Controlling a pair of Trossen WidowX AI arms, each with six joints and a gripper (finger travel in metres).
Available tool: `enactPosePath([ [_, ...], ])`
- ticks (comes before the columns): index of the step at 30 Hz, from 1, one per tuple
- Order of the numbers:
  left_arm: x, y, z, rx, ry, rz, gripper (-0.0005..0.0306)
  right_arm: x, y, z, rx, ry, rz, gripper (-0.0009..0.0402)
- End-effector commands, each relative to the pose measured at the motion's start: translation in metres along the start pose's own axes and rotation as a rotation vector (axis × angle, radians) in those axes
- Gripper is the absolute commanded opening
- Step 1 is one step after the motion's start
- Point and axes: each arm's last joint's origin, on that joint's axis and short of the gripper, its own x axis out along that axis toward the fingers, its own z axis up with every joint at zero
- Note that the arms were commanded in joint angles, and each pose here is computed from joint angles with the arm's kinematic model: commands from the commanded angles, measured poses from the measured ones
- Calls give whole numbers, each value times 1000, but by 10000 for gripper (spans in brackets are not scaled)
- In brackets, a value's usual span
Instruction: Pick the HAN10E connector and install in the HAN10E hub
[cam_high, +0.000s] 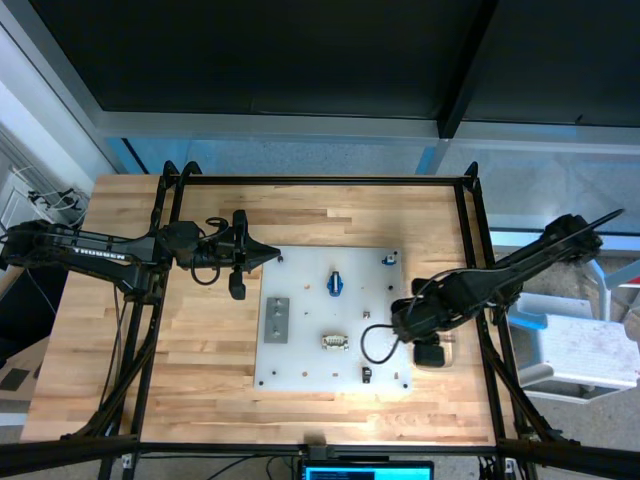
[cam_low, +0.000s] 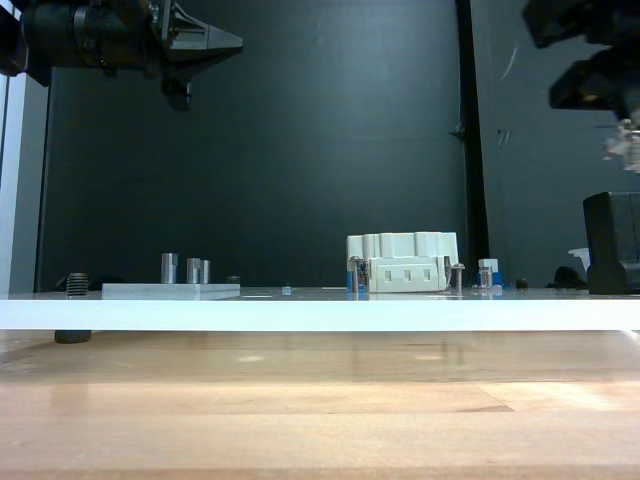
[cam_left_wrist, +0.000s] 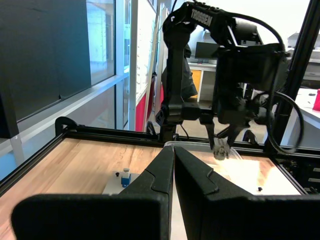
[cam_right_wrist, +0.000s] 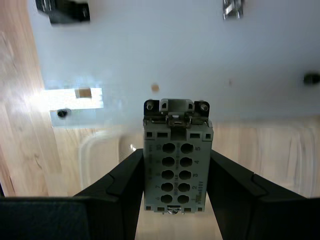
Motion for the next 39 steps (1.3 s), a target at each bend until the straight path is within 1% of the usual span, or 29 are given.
enactPosePath([
  [1, 0, 0, 0, 0, 0, 0, 0, 3, 5, 18, -9, 0, -12, 9],
  [10, 0, 0, 0, 0, 0, 0, 0, 14, 14, 68, -20, 10, -23, 9],
  [14, 0, 0, 0, 0, 0, 0, 0, 21, 20, 89, -53, 10, -25, 9],
  [16, 0, 0, 0, 0, 0, 0, 0, 26, 23, 98, -56, 13, -27, 9],
  [23, 0, 0, 0, 0, 0, 0, 0, 37, 31, 128, -64, 10, -14, 9],
  [31, 0, 0, 0, 0, 0, 0, 0, 43, 33, 155, -85, -15, -9, 9],
  [36, 0, 0, 0, 0, 0, 0, 0, 46, 33, 166, -94, -22, -8, 9],
  [39, 0, 0, 0, 0, 0, 0, 0, 49, 32, 169, -96, -15, -11, 9],
])
